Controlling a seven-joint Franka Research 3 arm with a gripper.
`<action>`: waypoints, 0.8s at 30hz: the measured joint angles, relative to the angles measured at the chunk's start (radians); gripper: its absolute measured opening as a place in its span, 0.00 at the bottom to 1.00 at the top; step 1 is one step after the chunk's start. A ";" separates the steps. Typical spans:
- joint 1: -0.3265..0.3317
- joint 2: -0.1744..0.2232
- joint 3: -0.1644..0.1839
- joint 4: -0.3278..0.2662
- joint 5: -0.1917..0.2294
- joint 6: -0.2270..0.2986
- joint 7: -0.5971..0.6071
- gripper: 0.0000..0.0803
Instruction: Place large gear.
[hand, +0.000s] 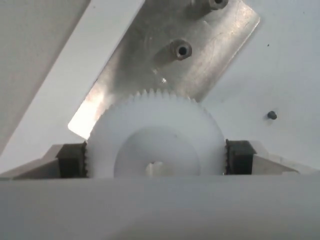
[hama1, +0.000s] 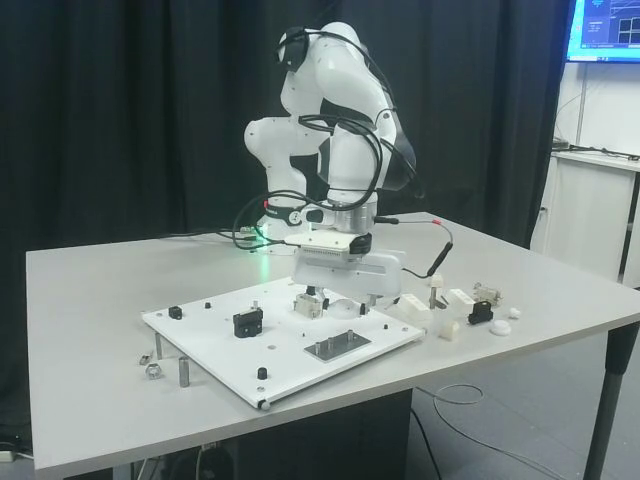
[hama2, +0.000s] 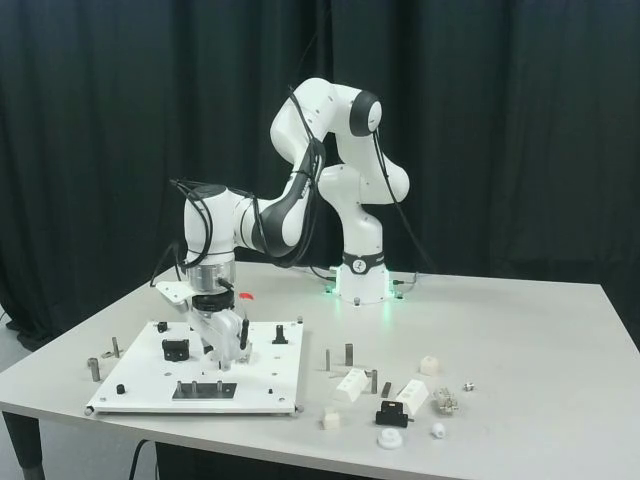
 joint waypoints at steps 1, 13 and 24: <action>0.000 0.001 0.000 0.000 0.000 0.001 -0.001 0.74; 0.009 0.002 0.019 -0.004 0.003 0.002 -0.023 0.74; 0.070 -0.013 0.047 -0.044 0.020 -0.034 0.001 0.74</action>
